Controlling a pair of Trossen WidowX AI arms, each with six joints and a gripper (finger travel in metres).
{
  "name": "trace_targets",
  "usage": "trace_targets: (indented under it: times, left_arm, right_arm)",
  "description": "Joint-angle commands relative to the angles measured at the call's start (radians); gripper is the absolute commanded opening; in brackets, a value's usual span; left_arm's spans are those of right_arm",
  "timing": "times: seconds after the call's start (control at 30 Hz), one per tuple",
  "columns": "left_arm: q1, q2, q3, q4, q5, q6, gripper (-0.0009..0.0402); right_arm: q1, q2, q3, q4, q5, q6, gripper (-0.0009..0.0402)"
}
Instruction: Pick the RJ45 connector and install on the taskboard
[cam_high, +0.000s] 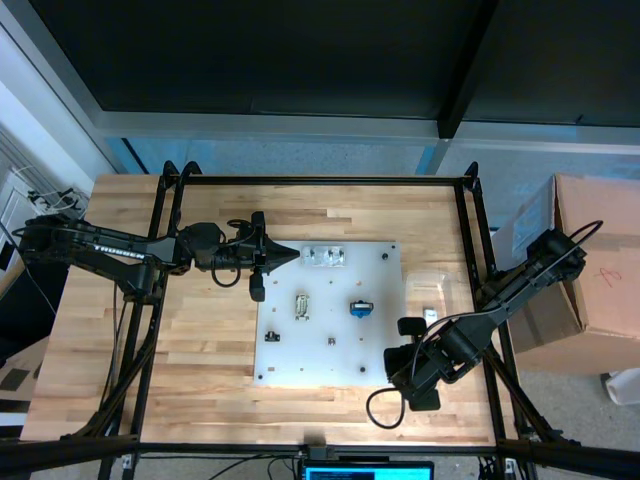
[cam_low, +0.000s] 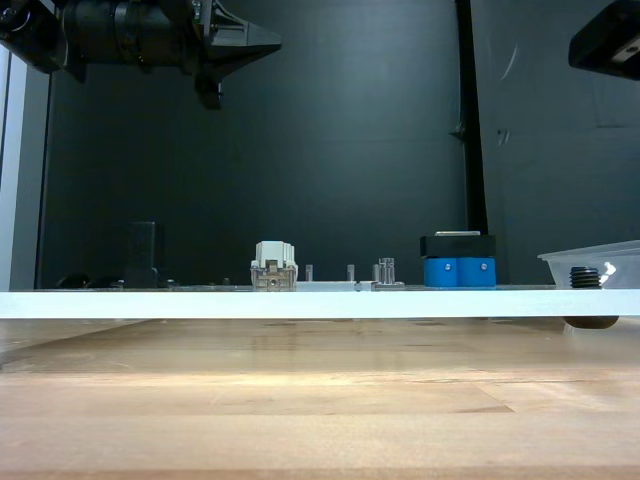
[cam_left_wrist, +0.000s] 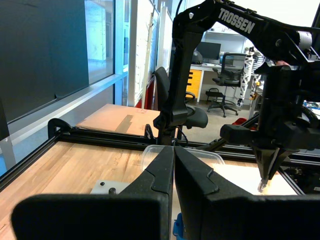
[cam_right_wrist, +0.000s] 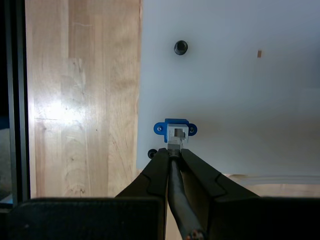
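while the left gripper hangs high over the far-left edge of the white task board, its fingers pressed together on nothing, the board's fittings sit below it: a beige socket block toward the left, a pair of metal pieces along the far edge, and the blue seat right of centre. from table height that seat shows a black top. over the board's near-right corner the right gripper points downward, well above the surface, its fingers pinching the rj45 connector just behind the plug, with the black cable running back between them. the connector is held in the air, clear of the blue seat; from the right wrist camera its tip lines up with that seat. just beside the board's right edge, on the wooden table, stands a shallow clear plastic tray. a small white item lies in it, and a black ribbed part shows through its wall; whether that part is inside or behind cannot be told. farther right, past the table's edge, stands a cardboard box, its contents hidden.
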Motion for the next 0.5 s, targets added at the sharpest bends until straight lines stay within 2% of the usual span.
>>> trace_targets:
  times: [0.03,0.5]
  left_arm:
    - [0.000,0.000,0.000,0.000,0.000,0.000,0.0000]
    - [0.000,0.000,0.000,0.000,0.000,0.000,0.0000]
  right_arm:
    - [-0.005,-0.004,0.018,-0.006,-0.002,-0.026,0.0000]
    - [-0.032,-0.001,0.041,-0.026,-0.006,-0.041,0.0000]
